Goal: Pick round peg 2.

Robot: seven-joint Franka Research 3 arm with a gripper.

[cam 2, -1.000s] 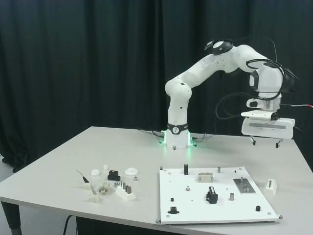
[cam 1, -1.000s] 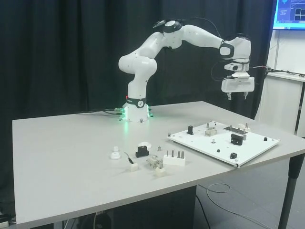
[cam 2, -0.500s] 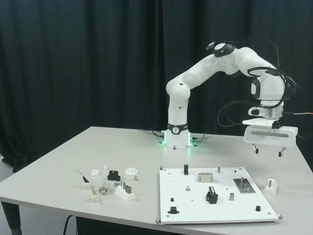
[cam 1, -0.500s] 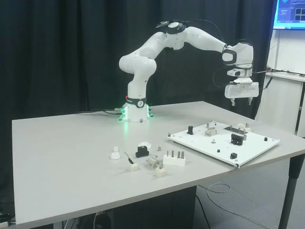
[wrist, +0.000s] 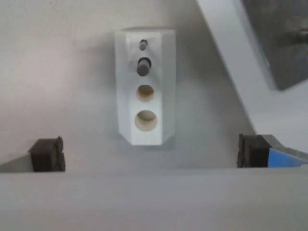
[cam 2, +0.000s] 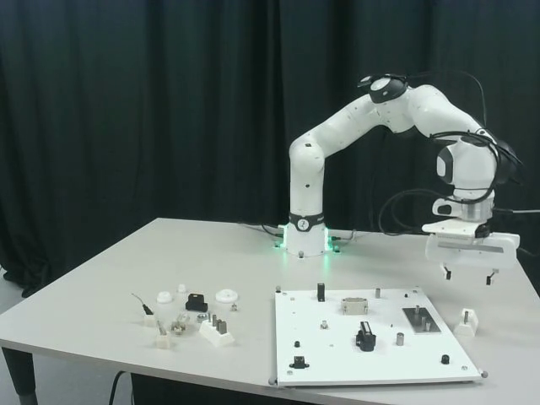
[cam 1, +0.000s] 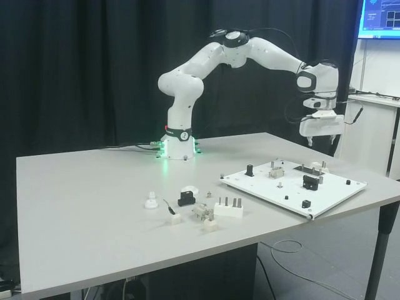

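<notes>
A small white holder block [wrist: 144,91] lies on the table beside the white board [wrist: 226,57]. It has a row of holes: a thin peg [wrist: 143,44] and a thicker dark round peg [wrist: 144,66] stand in two, and two holes are bare. My gripper [wrist: 150,153] hangs above it, open, its black fingertips [wrist: 46,155] far apart with nothing between them. In the second room view the gripper [cam 2: 467,275] is well above the holder block [cam 2: 467,321]. In the first room view the gripper [cam 1: 320,141] hovers past the board's far end.
The white board [cam 2: 371,337] carries several small black and grey fixtures and a grey plate [wrist: 284,38]. A cluster of loose small parts [cam 2: 190,316] lies on the table's other side. The arm's base [cam 2: 305,236] stands at the back.
The arm has swung outward and lowered, carrying the gripper from above the board's far side to over the holder block beside the board. The fingers stay open.
</notes>
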